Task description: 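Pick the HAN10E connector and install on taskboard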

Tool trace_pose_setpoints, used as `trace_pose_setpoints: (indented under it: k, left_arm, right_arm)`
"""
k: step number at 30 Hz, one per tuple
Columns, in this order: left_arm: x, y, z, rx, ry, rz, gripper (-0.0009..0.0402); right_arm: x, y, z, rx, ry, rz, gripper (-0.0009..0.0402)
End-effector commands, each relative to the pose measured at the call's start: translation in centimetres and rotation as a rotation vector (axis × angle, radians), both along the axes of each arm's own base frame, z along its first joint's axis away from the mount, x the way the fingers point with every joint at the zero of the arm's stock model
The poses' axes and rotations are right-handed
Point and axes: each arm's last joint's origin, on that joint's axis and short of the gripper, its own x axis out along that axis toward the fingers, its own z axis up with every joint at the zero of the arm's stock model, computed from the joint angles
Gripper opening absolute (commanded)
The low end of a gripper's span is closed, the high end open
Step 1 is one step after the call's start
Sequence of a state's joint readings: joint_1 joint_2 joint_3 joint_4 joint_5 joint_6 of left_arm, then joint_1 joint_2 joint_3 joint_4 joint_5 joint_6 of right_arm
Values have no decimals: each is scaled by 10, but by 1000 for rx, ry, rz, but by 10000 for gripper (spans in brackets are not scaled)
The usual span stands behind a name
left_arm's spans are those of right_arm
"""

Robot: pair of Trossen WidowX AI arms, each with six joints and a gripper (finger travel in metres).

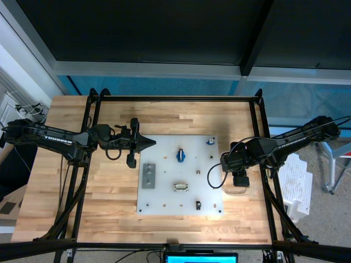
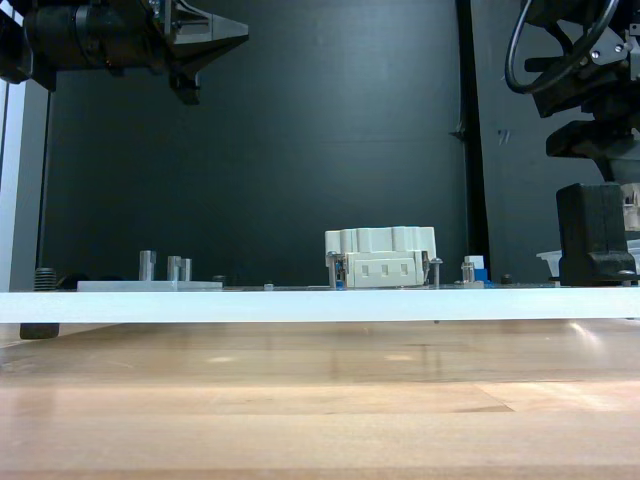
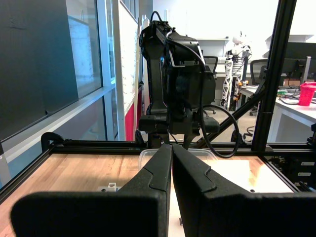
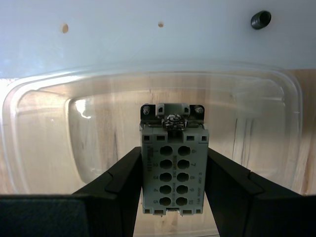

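The HAN10E connector (image 4: pixel 173 143), a pale grey block with two rows of round contact holes, is clamped between my right gripper's (image 4: pixel 173 173) black fingers (image 4: pixel 123 177). It hangs just over a clear plastic tray (image 4: pixel 44 128), beside the right edge of the white taskboard (image 1: pixel 164 205). In the high view the right gripper (image 1: pixel 239 179) points down over that tray (image 1: pixel 235 191). My left gripper (image 1: pixel 146 142) hovers high over the board's far left corner. Its fingers (image 3: pixel 190 173) are pressed together with nothing between them.
On the taskboard stand a beige connector housing (image 1: pixel 180 188) near the middle front, a grey metal block (image 1: pixel 148 175) at the left, a blue part (image 1: pixel 181 155) and small black fittings (image 1: pixel 198 205). A black frame (image 1: pixel 175 99) rings the wooden table.
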State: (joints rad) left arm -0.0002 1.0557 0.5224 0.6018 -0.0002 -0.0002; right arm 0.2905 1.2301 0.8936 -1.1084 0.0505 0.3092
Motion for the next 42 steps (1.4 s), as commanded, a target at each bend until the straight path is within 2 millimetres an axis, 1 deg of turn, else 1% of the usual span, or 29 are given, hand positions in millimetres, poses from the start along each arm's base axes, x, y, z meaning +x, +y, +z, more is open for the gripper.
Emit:
trace_pose_setpoints:
  k: [1,4,8,20,27,35,42]
  left_arm:
    - [0,0,0,0,-1,0,1]
    - [0,0,0,0,0,0,1]
    - [0,0,0,0,0,0,1]
    - [0,0,0,0,0,0,1]
    - [0,0,0,0,0,0,1]
    - [0,0,0,0,-1,0,1]
    - [0,0,0,0,0,0,1]
  right_arm:
    - [3,1,3,4,-7,-9,29]
    - [13,4,8,8,-13,-15,29]
    - [29,9,13,8,-15,-15,29]
    - [99,31,23,9,-18,-19,29]
    - [134,44,27,2,9,-24,29]
    - [167,56,22,31,10,-22,29]
    - [191,64,17,31,-5,-3,29]
